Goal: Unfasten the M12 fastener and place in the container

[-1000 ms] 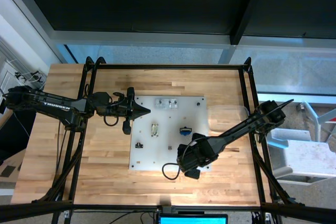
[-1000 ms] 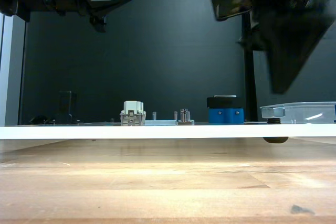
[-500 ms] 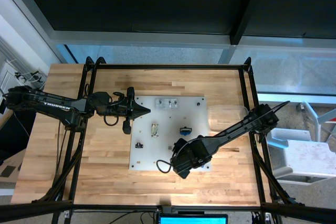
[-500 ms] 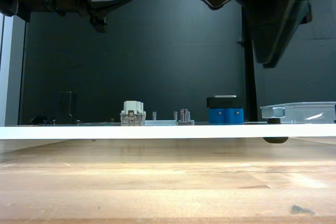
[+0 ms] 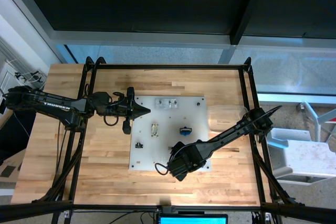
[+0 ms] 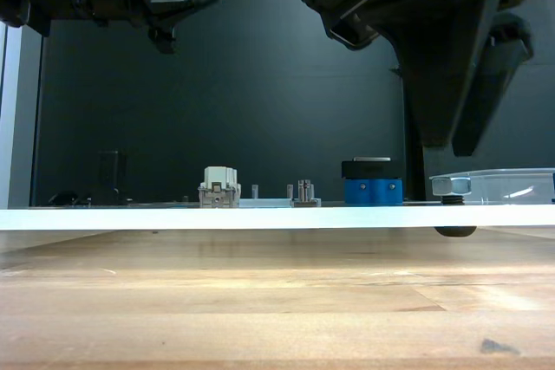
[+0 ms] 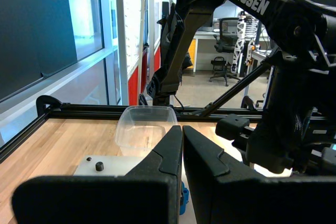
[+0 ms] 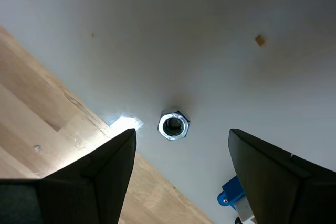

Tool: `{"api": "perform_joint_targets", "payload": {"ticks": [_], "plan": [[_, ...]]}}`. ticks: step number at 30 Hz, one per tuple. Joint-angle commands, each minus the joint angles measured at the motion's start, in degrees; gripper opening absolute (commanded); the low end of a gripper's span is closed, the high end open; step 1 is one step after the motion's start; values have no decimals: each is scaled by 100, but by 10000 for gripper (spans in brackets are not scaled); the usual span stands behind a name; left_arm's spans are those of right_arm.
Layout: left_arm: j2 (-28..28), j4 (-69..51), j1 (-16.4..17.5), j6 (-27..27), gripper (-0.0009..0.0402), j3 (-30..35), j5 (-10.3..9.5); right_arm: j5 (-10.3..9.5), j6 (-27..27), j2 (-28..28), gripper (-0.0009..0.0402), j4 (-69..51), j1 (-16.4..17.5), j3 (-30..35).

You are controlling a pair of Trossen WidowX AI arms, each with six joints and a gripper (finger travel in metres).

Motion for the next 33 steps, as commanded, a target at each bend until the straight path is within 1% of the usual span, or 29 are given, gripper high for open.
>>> {"api": "perform_joint_targets", "payload": {"ticks": [1, 3, 6, 8, 11, 14, 23, 27, 33], "plan": [[0, 0, 0, 0, 0, 0, 0, -184, 153, -2, 247, 92, 0, -157], [0, 0, 0, 0, 0, 0, 0, -168, 280, -2, 247, 184, -2, -225], [0, 0, 2, 0, 0, 0, 0, -151, 313, -2, 247, 306, -2, -282], [0, 0, 0, 0, 0, 0, 2, -66, 313, -2, 247, 363, -4, -310], [0, 2, 0, 0, 0, 0, 0, -68, 302, 74, 247, 400, -17, -315], [0, -2, 2, 0, 0, 0, 0, -111, 232, 168, 247, 476, -17, -315], [0, 0, 0, 0, 0, 0, 2, -90, 229, 164, 243, 487, -50, -315], [0, 0, 2, 0, 0, 0, 0, -90, 232, 164, 208, 501, -55, -315], [0, 0, 0, 0, 0, 0, 0, -116, 229, 162, 133, 503, -61, -315]]}}
